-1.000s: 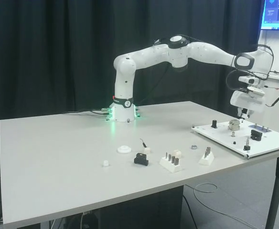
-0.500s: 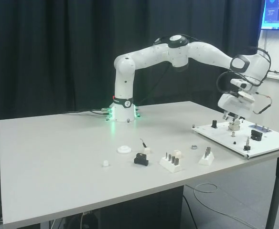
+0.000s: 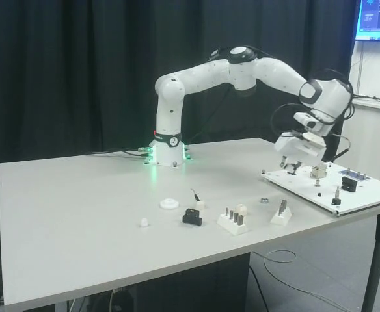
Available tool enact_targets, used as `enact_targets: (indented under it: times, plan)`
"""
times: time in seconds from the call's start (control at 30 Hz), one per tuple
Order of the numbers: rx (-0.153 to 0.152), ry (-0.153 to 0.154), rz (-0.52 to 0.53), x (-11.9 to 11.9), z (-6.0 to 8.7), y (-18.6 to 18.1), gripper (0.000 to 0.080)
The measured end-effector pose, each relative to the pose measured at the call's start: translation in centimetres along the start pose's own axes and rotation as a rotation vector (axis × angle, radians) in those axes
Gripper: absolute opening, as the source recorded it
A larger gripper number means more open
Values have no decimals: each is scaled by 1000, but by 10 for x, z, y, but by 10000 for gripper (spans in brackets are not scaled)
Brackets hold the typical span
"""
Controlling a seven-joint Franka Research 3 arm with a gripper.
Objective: Place medium gear.
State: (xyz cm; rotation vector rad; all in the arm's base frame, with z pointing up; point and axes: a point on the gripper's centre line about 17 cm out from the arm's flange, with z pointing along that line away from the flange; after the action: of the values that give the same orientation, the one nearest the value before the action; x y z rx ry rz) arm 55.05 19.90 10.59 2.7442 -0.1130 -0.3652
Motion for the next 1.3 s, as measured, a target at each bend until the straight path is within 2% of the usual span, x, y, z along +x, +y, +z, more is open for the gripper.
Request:
enact_targets:
  times: [0.27, 0.67, 0.87, 1.3]
  plan:
    - [12, -8, -15, -2, 26, 32, 397]
    - [49, -3, -45, -11, 61, 67, 397]
    - [78, 12, -61, -15, 74, 80, 397]
    - [166, 56, -76, -22, 106, 100, 397]
